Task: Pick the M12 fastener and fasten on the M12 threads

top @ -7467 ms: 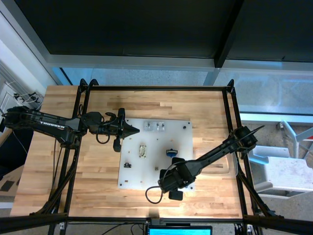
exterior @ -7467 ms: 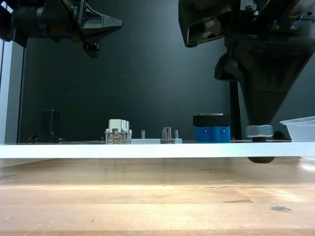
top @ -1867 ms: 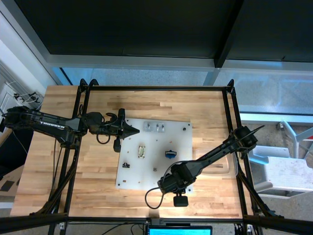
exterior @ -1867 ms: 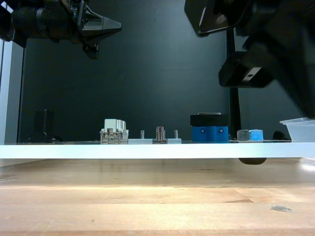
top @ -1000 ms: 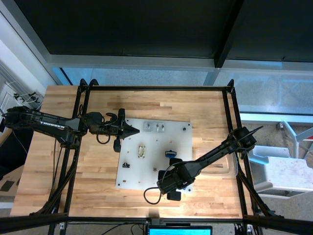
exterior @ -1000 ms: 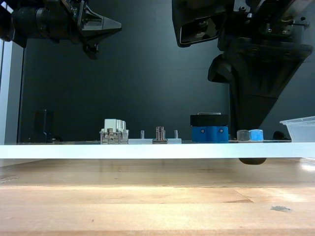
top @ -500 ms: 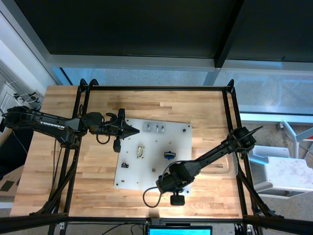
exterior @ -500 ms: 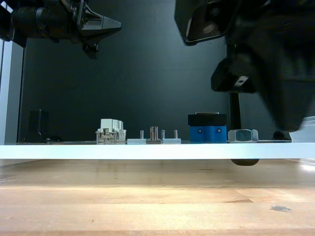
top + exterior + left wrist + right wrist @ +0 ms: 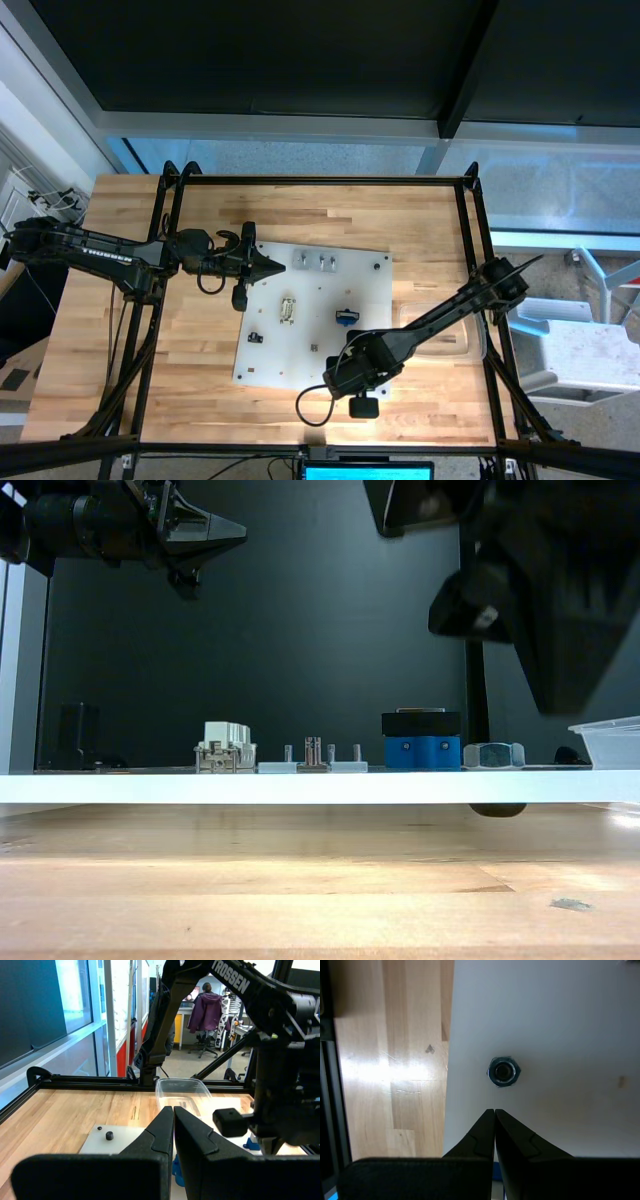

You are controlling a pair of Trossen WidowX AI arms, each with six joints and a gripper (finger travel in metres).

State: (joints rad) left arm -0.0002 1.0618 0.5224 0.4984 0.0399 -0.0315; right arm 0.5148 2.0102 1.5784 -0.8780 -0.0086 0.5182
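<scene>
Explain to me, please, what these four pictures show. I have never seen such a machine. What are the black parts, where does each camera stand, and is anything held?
The black parts are two robot arms at the sides of a wooden table, each ending in a two-finger gripper. One picture looks down from above, one looks level along the table top, and two come from cameras on the arms' wrists. On the table lies a white board with small parts, among them a blue block. A clear container stands beside the board at the right. The left gripper hangs over the board's far left edge, shut and empty. The right gripper points down above the board's near right edge, shut, holding nothing. Near its tips, but untouched, the silver nut sits on its stud.
</scene>
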